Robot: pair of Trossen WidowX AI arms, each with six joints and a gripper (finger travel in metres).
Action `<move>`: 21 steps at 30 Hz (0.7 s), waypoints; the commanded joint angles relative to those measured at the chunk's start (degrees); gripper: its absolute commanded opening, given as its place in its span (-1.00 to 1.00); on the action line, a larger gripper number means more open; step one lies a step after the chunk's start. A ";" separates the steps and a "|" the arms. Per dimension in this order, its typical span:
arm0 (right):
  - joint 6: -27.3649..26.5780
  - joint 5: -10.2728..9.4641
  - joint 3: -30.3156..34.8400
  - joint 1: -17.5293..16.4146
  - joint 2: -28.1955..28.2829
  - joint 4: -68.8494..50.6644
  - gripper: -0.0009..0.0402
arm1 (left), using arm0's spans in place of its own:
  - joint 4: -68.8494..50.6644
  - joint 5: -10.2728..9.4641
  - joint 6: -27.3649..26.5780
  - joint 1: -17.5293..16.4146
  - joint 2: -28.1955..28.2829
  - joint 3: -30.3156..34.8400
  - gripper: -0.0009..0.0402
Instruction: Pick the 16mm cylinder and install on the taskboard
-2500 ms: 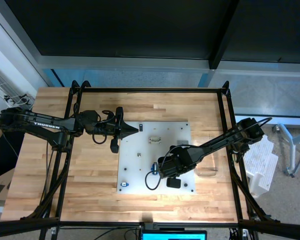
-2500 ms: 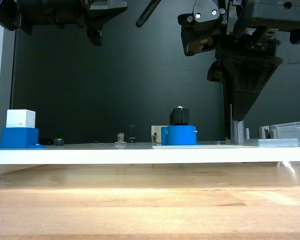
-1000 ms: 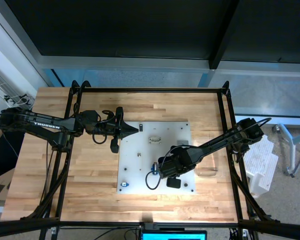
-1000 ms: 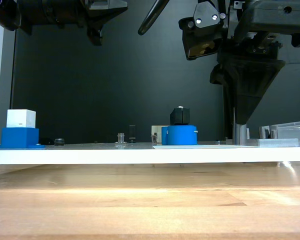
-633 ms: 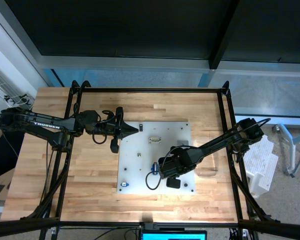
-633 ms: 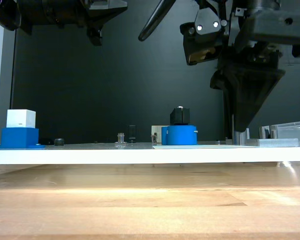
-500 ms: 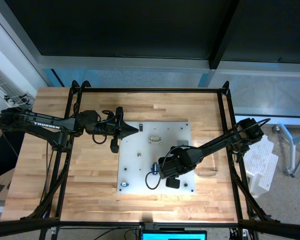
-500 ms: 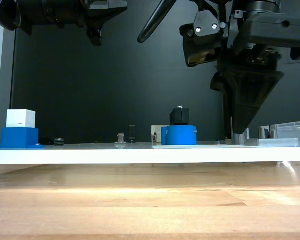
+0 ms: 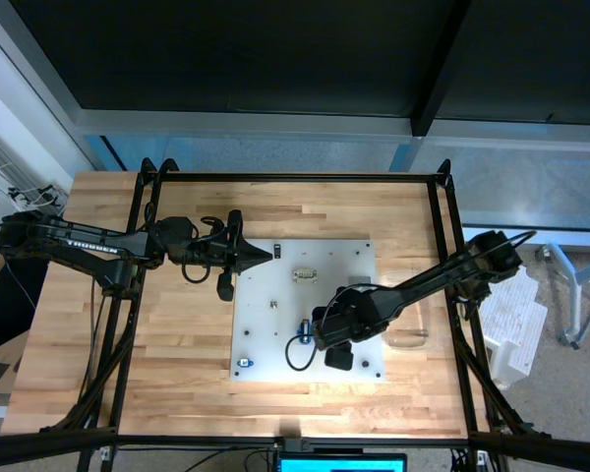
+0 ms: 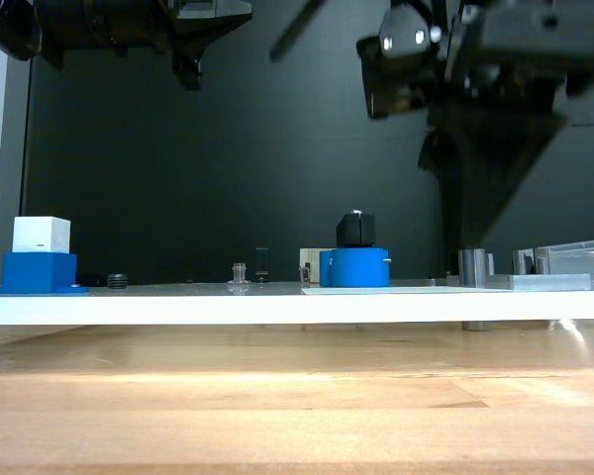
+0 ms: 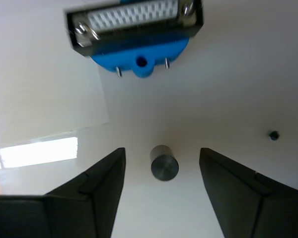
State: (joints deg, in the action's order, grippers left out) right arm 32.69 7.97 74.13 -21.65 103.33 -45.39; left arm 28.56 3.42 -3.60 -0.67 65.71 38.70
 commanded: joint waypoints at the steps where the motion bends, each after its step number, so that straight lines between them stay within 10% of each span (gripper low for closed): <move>1: -0.13 0.17 0.17 0.76 -2.45 -0.37 0.16 | 0.00 0.02 0.02 0.00 0.00 0.02 -0.96; 12: -8.85 -0.11 0.35 4.26 -9.22 -1.11 0.01 | 0.00 0.02 0.02 0.00 0.00 0.02 -0.96; 21: -18.97 -0.50 0.11 9.88 -15.96 -0.98 -0.58 | 0.00 0.02 0.02 0.00 0.00 0.02 -0.96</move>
State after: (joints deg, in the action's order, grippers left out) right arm 15.03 7.46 74.43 -12.36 88.25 -46.46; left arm 28.56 3.44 -3.57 -0.67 65.71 38.72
